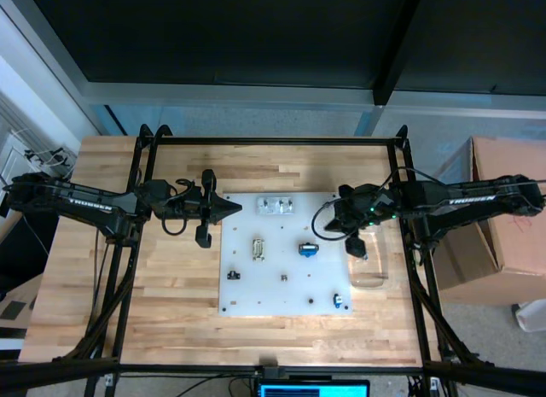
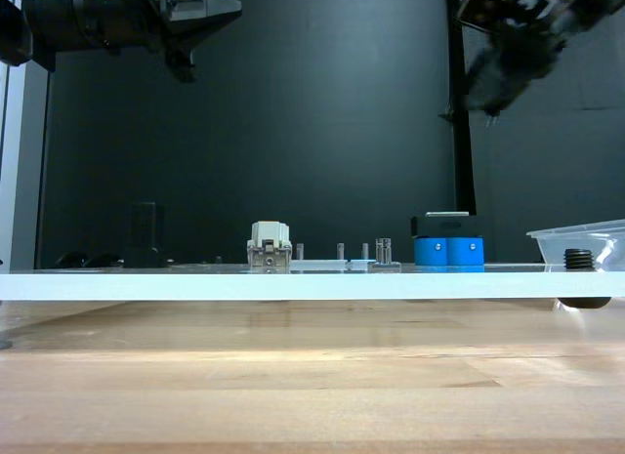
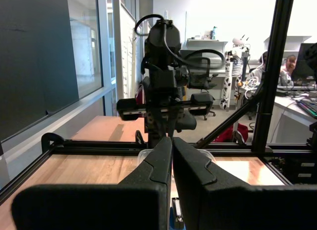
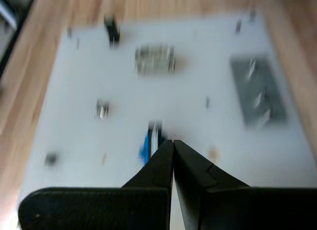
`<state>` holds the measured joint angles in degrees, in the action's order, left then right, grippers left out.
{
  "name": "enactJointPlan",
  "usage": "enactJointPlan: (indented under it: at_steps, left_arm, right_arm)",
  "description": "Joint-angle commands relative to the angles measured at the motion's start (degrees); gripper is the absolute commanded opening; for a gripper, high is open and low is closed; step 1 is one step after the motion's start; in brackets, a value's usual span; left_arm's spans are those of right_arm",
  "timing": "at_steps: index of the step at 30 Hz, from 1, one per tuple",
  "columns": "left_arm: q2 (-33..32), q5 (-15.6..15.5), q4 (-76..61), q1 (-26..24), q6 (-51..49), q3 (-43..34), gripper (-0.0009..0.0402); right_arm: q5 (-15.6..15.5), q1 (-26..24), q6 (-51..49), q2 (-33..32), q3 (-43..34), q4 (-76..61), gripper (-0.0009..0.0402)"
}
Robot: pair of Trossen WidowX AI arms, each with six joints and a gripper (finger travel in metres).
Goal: Pick the M12 nut and place it on its threads and fasten
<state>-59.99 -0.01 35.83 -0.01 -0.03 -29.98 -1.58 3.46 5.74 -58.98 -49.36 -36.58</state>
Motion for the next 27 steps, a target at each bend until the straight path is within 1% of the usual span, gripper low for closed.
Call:
enactJointPlan:
  at_steps: [1, 7, 10, 12, 14, 16, 20, 27]
  left_arm:
    - [0.00, 0.00, 0.02, 0.02, 0.02, 0.02, 0.0000]
    - [0.00, 0.00, 0.02, 0.00, 0.02, 0.02, 0.0000]
    - [0.00, 0.00, 0.00, 0.00, 0.02, 0.02, 0.0000]
    - [0.00, 0.00, 0.02, 0.00, 0.02, 0.02, 0.0000]
    - [0.00, 0.00, 0.02, 0.00, 0.02, 0.02, 0.0000]
    - [0.00, 0.00, 0.02, 0.00, 0.02, 0.02, 0.0000]
    - [0.00, 0.00, 0.02, 0.00, 0.02, 0.02, 0.0000]
    - [0.00, 0.00, 0.02, 0.00, 0.02, 0.02, 0.0000]
  right_arm:
    - [0.04, 2.19, 2.21, 0.00, -2.34, -9.20, 0.0000]
    - [1.68, 7.58, 7.98, 0.00, -4.28, -21.64, 0.0000]
    - [1.77, 9.70, 11.82, -0.04, -5.05, -27.21, 0.0000]
    - [2.03, 10.75, 14.40, -0.04, -5.33, -30.69, 0.0000]
    - [3.52, 11.10, 16.74, -0.04, -5.29, -33.07, 0.0002]
    - [3.74, 11.21, 18.97, -0.04, -5.14, -34.14, 0.0008]
    - [3.76, 11.21, 21.09, -1.22, -5.01, -34.12, 0.0041]
    - [4.11, 11.21, 25.49, -7.13, -3.06, -32.79, 0.0140]
